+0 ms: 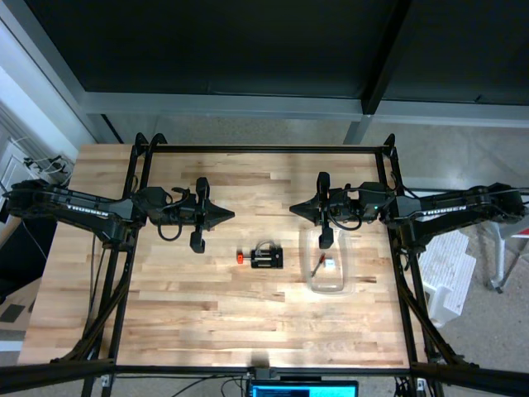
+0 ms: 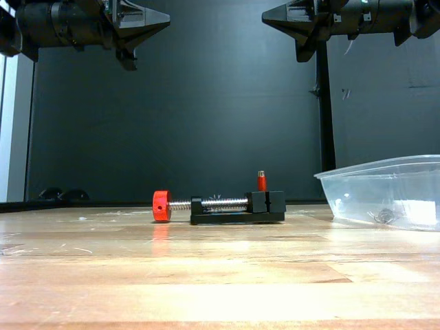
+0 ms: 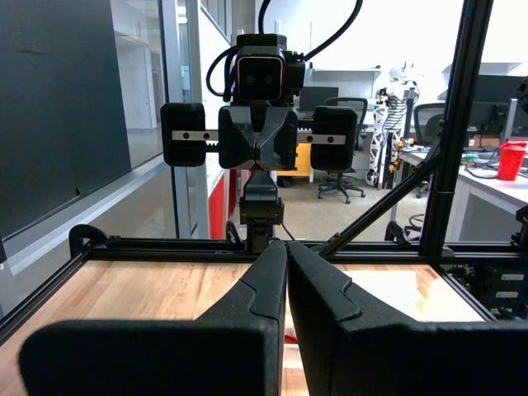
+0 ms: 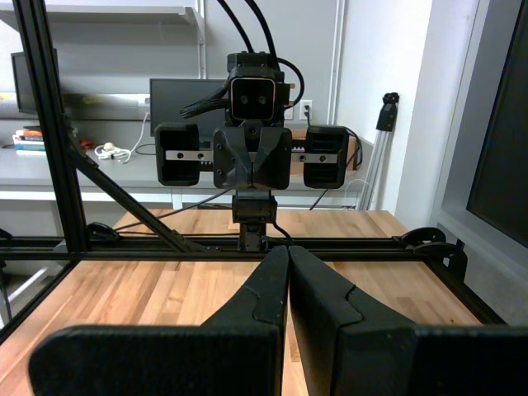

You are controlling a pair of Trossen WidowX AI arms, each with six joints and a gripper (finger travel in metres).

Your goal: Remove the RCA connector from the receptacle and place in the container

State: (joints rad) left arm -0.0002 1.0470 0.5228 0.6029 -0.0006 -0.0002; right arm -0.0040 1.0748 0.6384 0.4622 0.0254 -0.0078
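Note:
The receptacle (image 2: 237, 206) is a small black block with a red knob (image 2: 161, 205) at its left end, lying mid-table (image 1: 264, 258). The RCA connector (image 2: 262, 180) stands upright out of the block's right end, red with a silvery tip. The clear container (image 1: 329, 285) (image 2: 385, 192) sits just right of the receptacle. My left gripper (image 1: 231, 215) (image 2: 167, 24) (image 3: 286, 244) hovers high, behind and left of the receptacle, shut and empty. My right gripper (image 1: 292, 208) (image 2: 265, 17) (image 4: 289, 247) faces it from the right, high above the table, also shut and empty.
Inside the container lie a small pale grey square piece (image 1: 329, 263) and a thin dark item (image 1: 316, 267). A black metal frame (image 1: 264, 150) borders the wooden table. The two gripper tips point at each other across a gap.

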